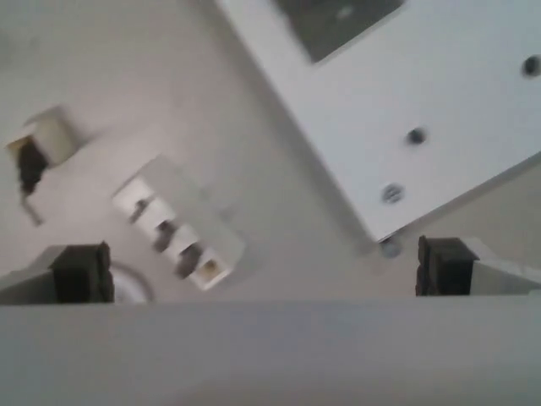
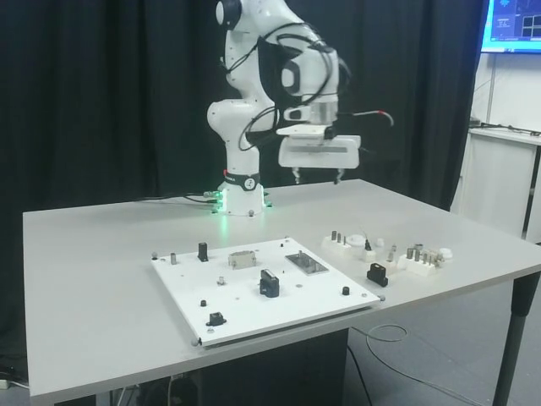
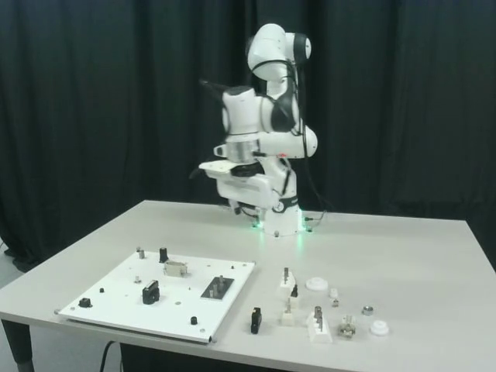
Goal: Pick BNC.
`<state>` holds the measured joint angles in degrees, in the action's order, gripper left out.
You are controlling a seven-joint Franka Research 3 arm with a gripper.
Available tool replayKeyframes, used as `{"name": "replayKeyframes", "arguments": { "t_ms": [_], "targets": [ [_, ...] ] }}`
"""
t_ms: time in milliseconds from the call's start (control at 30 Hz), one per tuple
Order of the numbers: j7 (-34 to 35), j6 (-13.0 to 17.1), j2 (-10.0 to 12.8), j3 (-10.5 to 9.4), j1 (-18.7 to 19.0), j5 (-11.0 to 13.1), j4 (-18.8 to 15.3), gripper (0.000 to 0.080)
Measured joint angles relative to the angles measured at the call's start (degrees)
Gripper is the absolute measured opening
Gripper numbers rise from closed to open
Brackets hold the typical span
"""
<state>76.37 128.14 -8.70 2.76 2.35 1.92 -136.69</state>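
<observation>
Above table (image 2: 101, 254) | pincer (image 2: 315, 174) open, empty | white board (image 2: 262, 292) below

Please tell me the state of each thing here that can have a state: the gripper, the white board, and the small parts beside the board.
Gripper: open, empty, held high above the table.
White board: flat on the grey table, small fixtures on top.
White holder block: lying on the table beside the board, untouched.
Loose black part: standing on the table, near the board's corner.

grey table (image 2: 101, 254) | white board (image 2: 262, 300) carrying small black fixtures, lying on table | black curtain (image 3: 116, 101) behind | white cabinet (image 2: 499, 173) beside table | screen (image 2: 516, 21) above cabinet
</observation>
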Motion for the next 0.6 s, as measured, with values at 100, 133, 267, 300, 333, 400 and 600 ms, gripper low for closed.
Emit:
{"name": "replayKeyframes", "arguments": {
  "t_ms": [100,133,267,300,333,400,600],
  "targets": [
    [3.66,0.16,0.0,-2.65,0.16,-0.79,0.05,0.08],
    [4.77,0.29,0.0,-3.43,0.2,-1.09,0.06,0.08],
    [8.49,1.08,0.03,-6.29,0.39,-2.72,0.09,0.08],
    [9.19,1.3,0.07,-6.91,0.42,-3.09,0.1,0.08],
    [9.87,1.6,0.12,-7.53,0.43,-3.45,0.1,0.08],
    [10.89,2.25,0.3,-8.68,0.44,-4.11,0.11,0.08],
    [12.49,4.42,1.48,-11.19,0.44,-5.43,0.3,0.08]
  ]
}}
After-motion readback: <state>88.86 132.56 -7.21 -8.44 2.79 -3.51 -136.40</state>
